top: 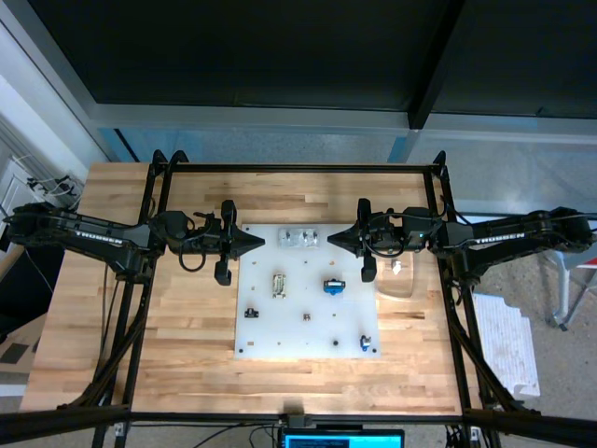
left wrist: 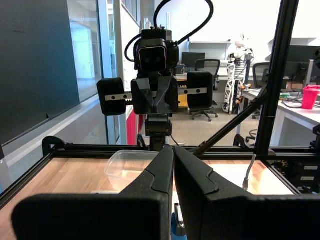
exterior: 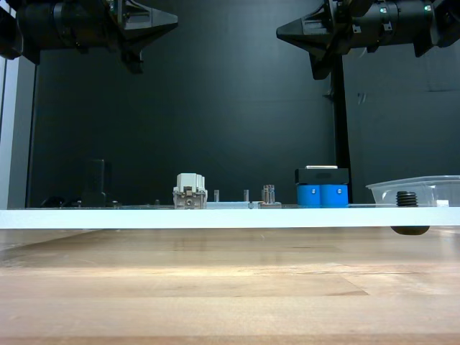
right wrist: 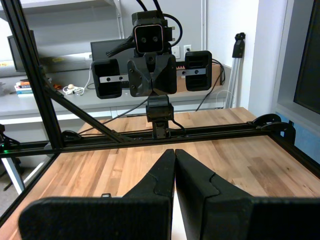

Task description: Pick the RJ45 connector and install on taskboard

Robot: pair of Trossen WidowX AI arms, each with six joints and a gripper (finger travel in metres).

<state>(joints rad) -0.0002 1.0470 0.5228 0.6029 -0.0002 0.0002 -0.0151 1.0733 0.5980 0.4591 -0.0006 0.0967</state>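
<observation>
The taskboard (top: 280, 336) is a white square panel lying flat in the middle of the table, seen edge-on in the low view (exterior: 215, 218). To its right a clear tray (top: 396, 282) holds a small pale piece (top: 397, 267); I cannot tell whether that is the RJ45 connector. My left gripper (top: 262, 243) hovers high over the board's far left corner, shut and holding nothing (left wrist: 173, 150). Facing it, my right gripper (top: 330, 240) hangs over the far right part of the board, also shut and holding nothing (right wrist: 174, 152). Both tips are well above the board (exterior: 175, 24) (exterior: 279, 31).
On the board stand a beige connector (top: 278, 285), blue sockets (top: 333, 287) (top: 367, 343) and a clear block (top: 300, 239). A black threaded part (exterior: 407, 198) sits in the tray. A black frame (top: 298, 168) runs along the table's far edge.
</observation>
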